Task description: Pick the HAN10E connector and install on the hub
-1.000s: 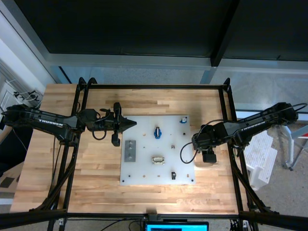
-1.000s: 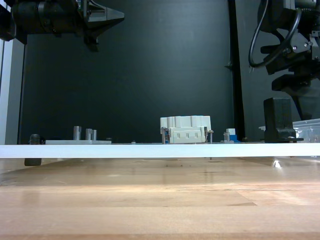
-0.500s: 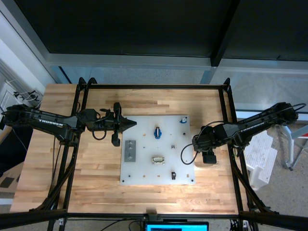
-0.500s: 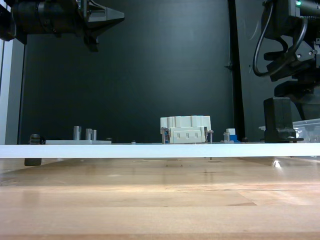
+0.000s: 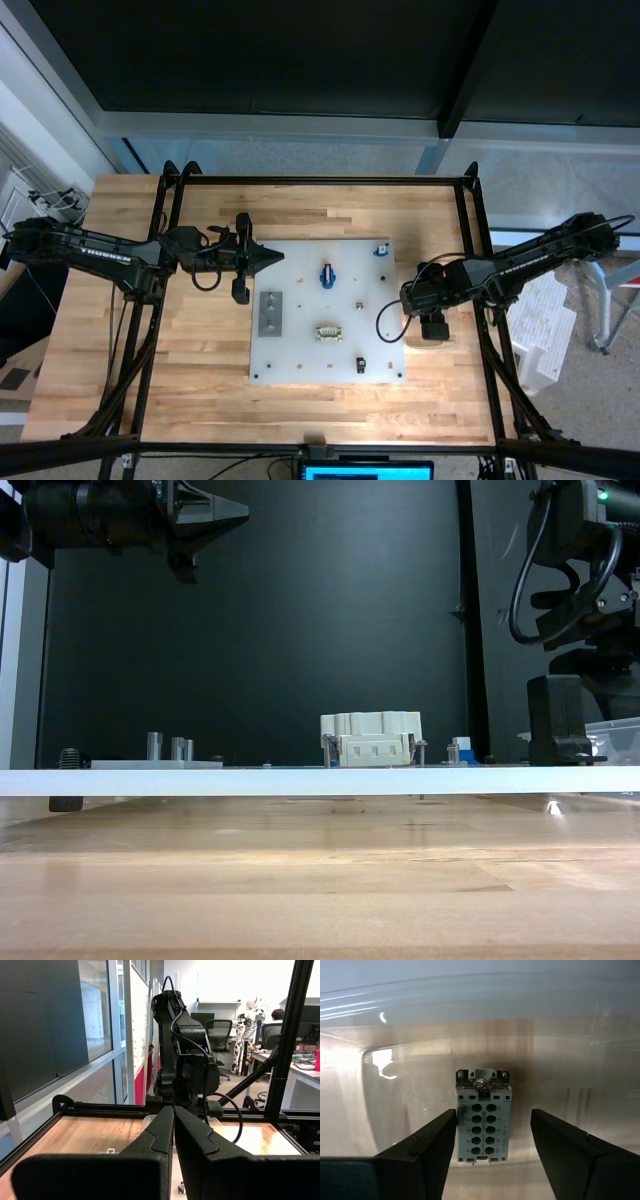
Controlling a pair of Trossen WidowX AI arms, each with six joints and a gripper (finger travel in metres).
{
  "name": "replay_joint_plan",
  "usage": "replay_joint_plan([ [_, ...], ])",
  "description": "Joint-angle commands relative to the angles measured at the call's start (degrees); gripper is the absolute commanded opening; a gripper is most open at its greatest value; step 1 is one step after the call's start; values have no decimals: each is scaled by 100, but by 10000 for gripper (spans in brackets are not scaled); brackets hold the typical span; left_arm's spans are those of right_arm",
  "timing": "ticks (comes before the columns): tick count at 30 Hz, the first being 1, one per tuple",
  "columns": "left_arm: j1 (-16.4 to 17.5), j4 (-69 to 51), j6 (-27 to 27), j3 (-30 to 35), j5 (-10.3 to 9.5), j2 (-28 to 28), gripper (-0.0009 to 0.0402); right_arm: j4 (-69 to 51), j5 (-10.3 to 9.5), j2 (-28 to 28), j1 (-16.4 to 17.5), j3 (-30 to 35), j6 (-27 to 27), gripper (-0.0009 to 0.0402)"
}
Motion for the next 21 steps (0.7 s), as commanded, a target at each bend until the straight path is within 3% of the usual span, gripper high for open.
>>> replay_joint_plan([
  [1, 0, 2, 0, 0, 0, 0, 0, 4, 9, 0, -2, -22, 2, 171],
  [7, 0, 2, 0, 0, 0, 0, 0, 33, 4, 0, -2, -98, 4, 116],
  [16, 2, 2, 0, 0, 0, 0, 0, 28, 4, 0, -96, -103, 4, -5],
  [21, 0, 2, 0, 0, 0, 0, 0, 31, 7, 0, -278, -103, 4, 6],
])
